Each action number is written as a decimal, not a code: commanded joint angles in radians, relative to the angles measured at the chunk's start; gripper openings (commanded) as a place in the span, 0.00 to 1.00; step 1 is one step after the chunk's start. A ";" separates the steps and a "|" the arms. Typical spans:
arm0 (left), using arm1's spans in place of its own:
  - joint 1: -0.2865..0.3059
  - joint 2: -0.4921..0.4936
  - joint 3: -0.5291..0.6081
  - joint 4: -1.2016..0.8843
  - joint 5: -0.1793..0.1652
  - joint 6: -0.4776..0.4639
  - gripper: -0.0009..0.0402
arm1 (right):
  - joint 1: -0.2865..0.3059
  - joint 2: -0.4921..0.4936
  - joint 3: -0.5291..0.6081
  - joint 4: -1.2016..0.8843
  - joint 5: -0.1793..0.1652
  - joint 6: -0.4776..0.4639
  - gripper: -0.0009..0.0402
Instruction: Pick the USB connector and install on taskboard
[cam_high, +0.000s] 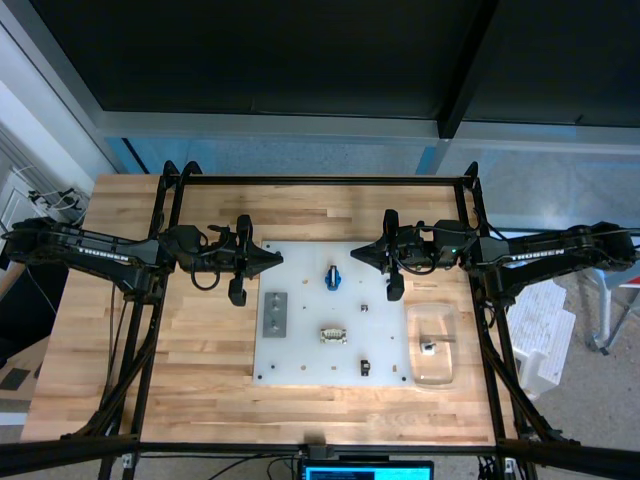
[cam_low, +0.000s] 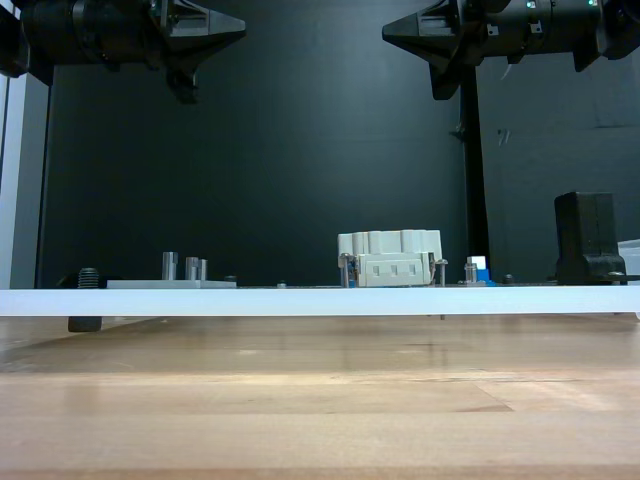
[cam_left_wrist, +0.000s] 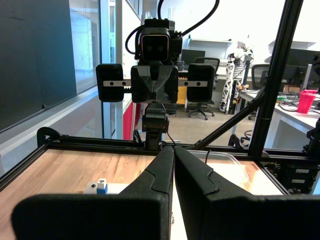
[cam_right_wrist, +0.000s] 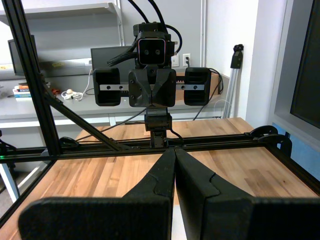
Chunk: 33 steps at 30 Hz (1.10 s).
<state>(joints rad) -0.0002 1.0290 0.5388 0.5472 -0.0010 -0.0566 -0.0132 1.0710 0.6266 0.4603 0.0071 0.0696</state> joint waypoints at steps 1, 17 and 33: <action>0.000 0.000 0.000 0.000 0.000 0.000 0.02 | 0.000 0.000 0.000 0.000 0.000 0.000 0.02; 0.000 0.000 0.000 0.000 0.000 0.000 0.02 | 0.001 -0.013 0.021 -0.082 0.000 0.037 0.02; 0.000 0.000 0.000 0.000 0.000 0.000 0.02 | 0.064 -0.063 0.254 -0.900 -0.001 0.022 0.02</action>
<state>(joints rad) -0.0002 1.0290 0.5388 0.5472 -0.0010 -0.0566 0.0414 1.0073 0.8677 -0.3946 -0.0002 0.0910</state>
